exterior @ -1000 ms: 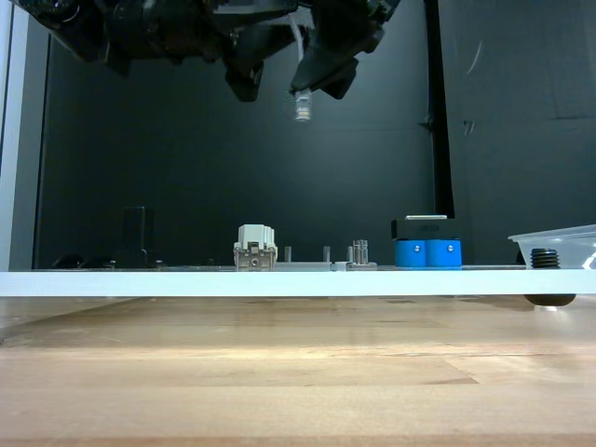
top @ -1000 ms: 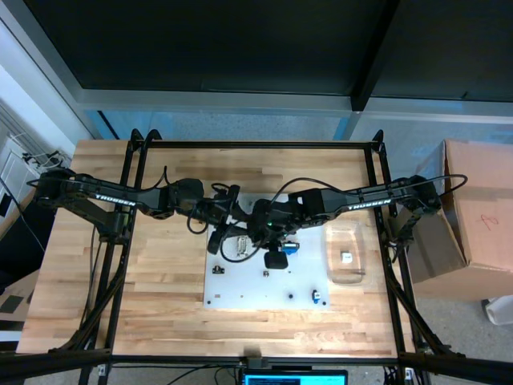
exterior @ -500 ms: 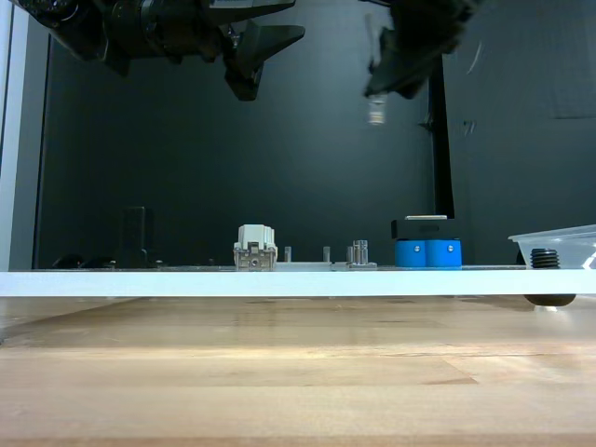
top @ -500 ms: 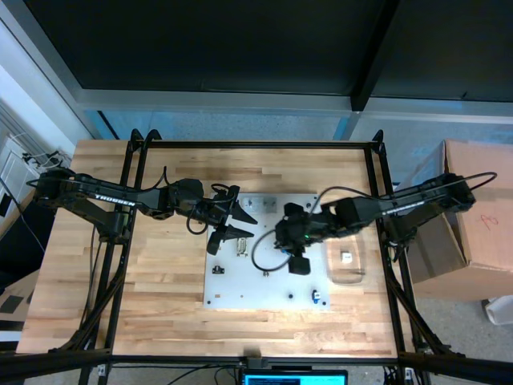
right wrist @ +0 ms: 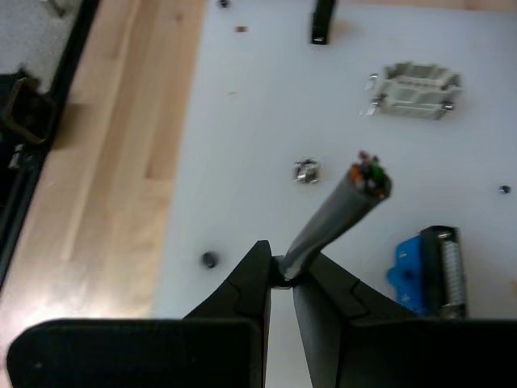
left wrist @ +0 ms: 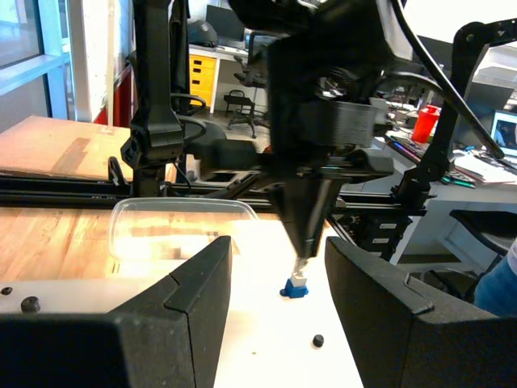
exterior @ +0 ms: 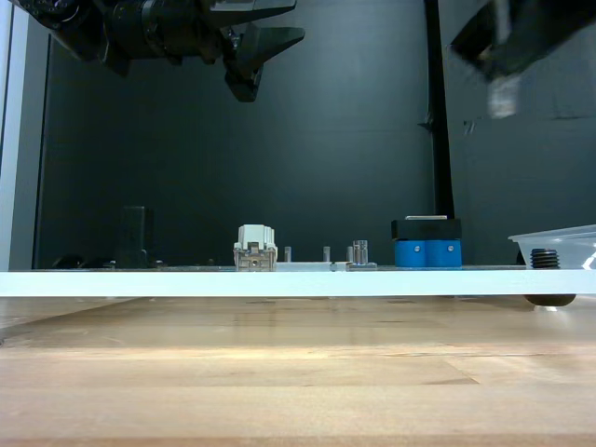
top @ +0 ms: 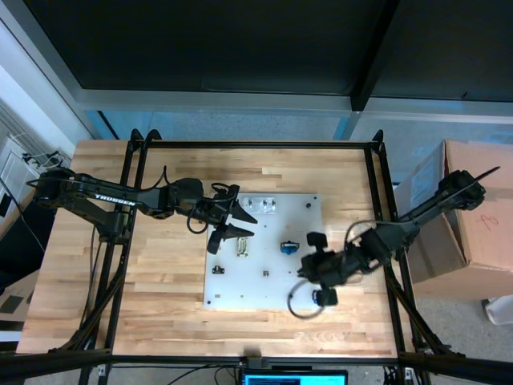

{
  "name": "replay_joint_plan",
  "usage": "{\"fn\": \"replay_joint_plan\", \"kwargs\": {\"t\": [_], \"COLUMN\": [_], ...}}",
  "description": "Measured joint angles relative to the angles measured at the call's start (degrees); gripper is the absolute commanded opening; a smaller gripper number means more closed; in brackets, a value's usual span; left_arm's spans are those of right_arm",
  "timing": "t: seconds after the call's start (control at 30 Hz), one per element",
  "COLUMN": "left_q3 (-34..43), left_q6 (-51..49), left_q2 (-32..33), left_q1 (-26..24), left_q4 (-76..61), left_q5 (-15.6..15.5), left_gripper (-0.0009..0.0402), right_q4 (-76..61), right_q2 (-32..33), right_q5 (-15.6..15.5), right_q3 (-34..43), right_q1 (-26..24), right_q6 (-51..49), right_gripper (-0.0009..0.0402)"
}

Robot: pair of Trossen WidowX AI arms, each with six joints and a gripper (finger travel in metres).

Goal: Pick the RJ45 connector and install on the taskboard

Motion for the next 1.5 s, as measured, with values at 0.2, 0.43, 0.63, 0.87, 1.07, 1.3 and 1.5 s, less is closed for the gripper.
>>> {"fn": "replay_joint_plan", "kwargs": {"t": [0.2, 0.43, 0.63, 0.87, 1.07, 1.3, 1.5], "left_q3": [0.0, 0.0, 0.0, 0.0, 0.0, 0.0, 0.0], "left_q6": [0.0, 0.0, 0.0, 0.0, 0.0, 0.0, 0.0], "left_q2": [0.0, 0.0, 0.0, 0.0, 0.0, 0.0, 0.0], "left_q1": [0.0, 0.0, 0.0, 0.0, 0.0, 0.0, 0.0], "left_q4": [0.0, 0.0, 0.0, 0.0, -0.1, -0.1, -0.1], "left_q5": [0.0, 0.0, 0.0, 0.0, 0.0, 0.0, 0.0], "left_gripper": [0.0157, 0.0157, 0.0156, 0.0156, 0.0157, 0.0156, 0.0156], "right_q4": [-0.1, 0.7, -0.3, -0.3, 0.3, 0.7, 1.5], "right_q2": [0.0, 0.1, 0.3, 0.3, 0.3, 0.4, 1.3], "right_q5": [1.7, 3.7, 4.8, 5.0, 5.0, 5.8, 6.5], "right_q3": [-1.3, -3.7, -4.1, -5.6, -6.9, -7.3, -7.6], "right_q1": [4.5, 8.1, 10.5, 12.0, 12.9, 13.3, 14.1], "right_q6": [5.1, 8.2, 9.2, 10.4, 11.2, 11.3, 11.6], "right_gripper": [0.0000, 0.0000, 0.0000, 0.0000, 0.0000, 0.0000, 0.0000]}}
